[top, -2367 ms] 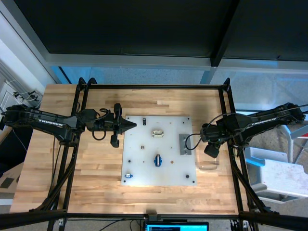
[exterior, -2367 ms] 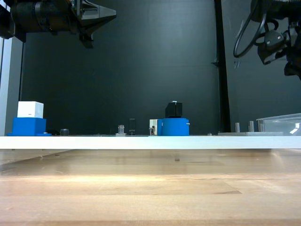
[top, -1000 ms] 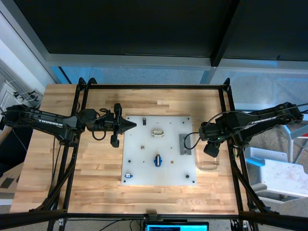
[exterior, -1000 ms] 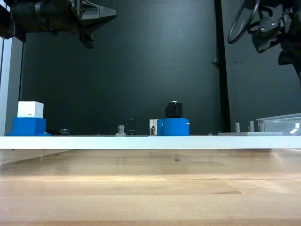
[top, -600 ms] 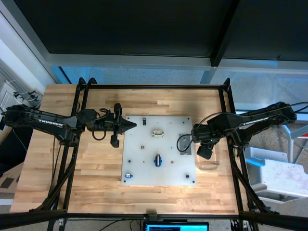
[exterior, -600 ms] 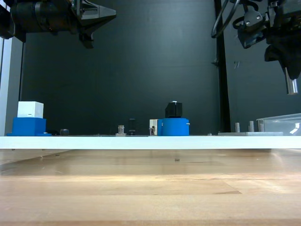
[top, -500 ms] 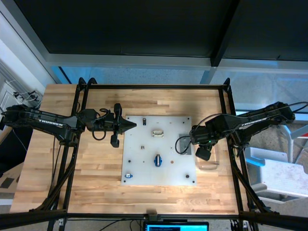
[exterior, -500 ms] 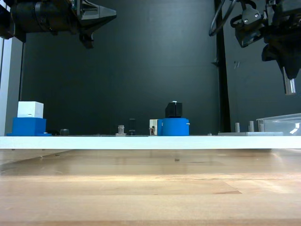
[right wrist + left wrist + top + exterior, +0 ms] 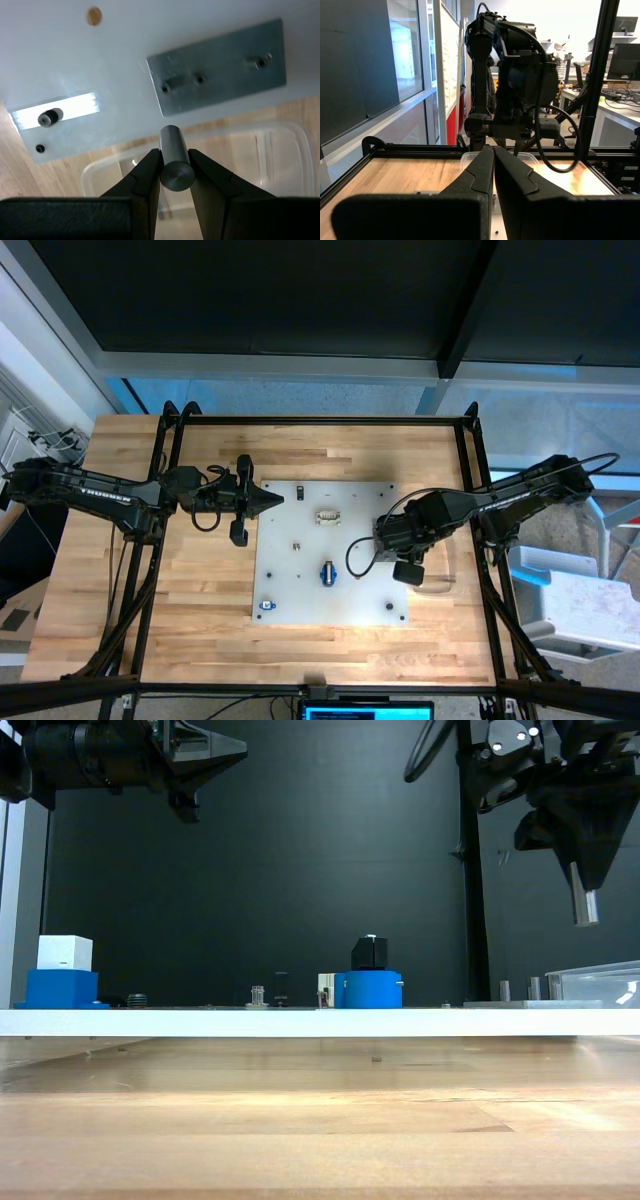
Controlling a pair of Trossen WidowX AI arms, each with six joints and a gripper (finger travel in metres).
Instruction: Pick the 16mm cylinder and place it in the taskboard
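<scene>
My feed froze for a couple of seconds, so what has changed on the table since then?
The right hand, shut on the cylinder, has swung inward from above the clear tray to above the right part of the taskboard, by the grey block, the cylinder still well clear of the board. The left hand stayed shut and parked high at the board's left edge; the board's parts have not moved.

High view: right gripper [image 9: 174, 159], over taskboard [image 9: 300, 585] right edge, hides 16mm cylinder [image 9: 584, 906] and part of grey block [image 9: 217, 65]. Low view: clear tray [image 9: 598, 982] and left gripper [image 9: 238, 748], raised at board's left, cut by frame edges.
</scene>
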